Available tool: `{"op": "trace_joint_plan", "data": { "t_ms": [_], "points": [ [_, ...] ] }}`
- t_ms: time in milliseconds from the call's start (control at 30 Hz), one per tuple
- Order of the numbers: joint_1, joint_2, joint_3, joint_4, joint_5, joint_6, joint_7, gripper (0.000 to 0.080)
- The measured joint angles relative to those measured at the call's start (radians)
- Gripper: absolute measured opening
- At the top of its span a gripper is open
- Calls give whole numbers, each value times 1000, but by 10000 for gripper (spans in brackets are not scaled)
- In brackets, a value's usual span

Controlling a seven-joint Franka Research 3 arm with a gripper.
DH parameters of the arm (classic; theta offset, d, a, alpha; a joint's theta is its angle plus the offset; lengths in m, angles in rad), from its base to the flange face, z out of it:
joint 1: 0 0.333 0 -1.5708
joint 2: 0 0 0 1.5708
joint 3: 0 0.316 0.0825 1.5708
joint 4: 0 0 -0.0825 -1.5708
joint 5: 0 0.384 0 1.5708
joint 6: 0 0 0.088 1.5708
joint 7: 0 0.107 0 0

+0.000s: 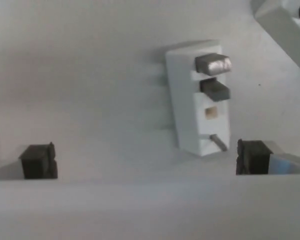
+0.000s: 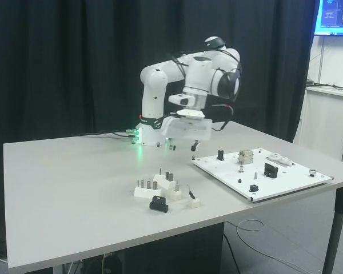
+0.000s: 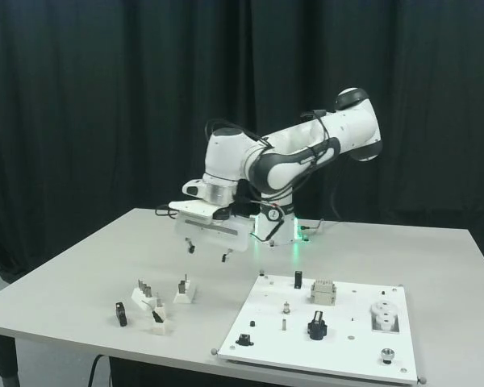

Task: Pick square peg 1.

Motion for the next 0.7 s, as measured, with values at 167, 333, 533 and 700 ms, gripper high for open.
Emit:
{"op": "trace_joint_plan", "data": {
  "t_ms": [167, 333, 533, 700],
  "points": [
    [-33, 1, 4, -25, 53, 0, -104, 800],
    [-68, 2, 16, -38, 112, -6, -198, 800],
    [-109, 14, 35, -41, 164, -19, -281, 800],
    [-139, 31, 53, -39, 202, -21, -352, 800]
  ]
}}
